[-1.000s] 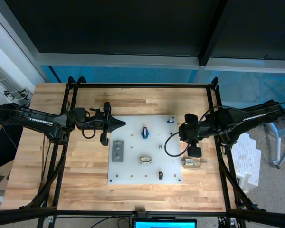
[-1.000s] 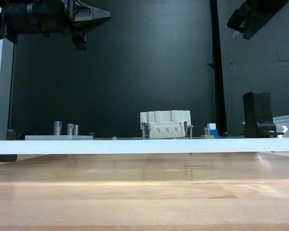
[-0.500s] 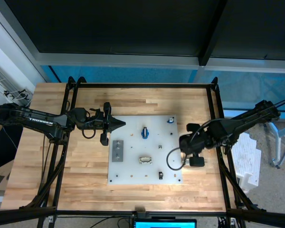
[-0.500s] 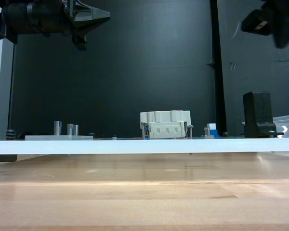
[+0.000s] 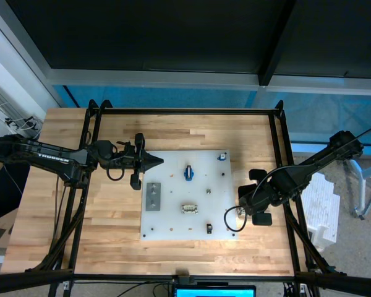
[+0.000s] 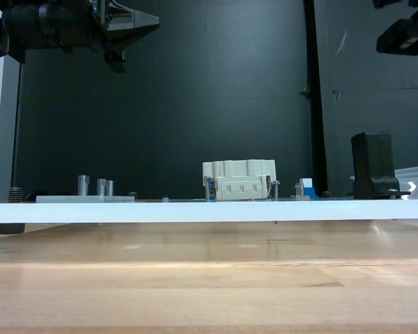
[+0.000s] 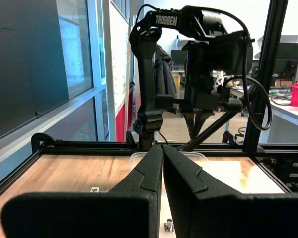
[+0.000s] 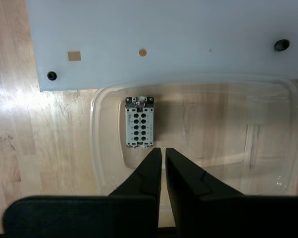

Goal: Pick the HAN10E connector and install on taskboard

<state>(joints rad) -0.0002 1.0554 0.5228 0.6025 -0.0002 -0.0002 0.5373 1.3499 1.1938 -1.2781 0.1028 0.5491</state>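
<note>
The HAN10E connector (image 8: 139, 129), a pale block with two rows of holes, lies inside a clear plastic tray (image 8: 97, 148) just off the taskboard's edge. My right gripper (image 8: 163, 149) hangs above the tray, shut, its tips just short of the connector's near end. From above, the right gripper (image 5: 250, 207) covers the connector. The taskboard (image 5: 167, 216) is a white plate mid-table. My left gripper (image 5: 157, 162) is shut and held high over the board's far left corner, pointing right.
On the board sit a grey block (image 5: 153, 197), a blue part (image 5: 188, 172), a pale mounted connector block (image 5: 188, 210) and a black fitting (image 5: 209, 229). A black frame borders the table. The right arm (image 7: 208, 49) faces the left wrist camera.
The right arm has swung toward the near right, from beside the board's right edge to over the tray, now hiding the connector from above. The left arm has not moved.
</note>
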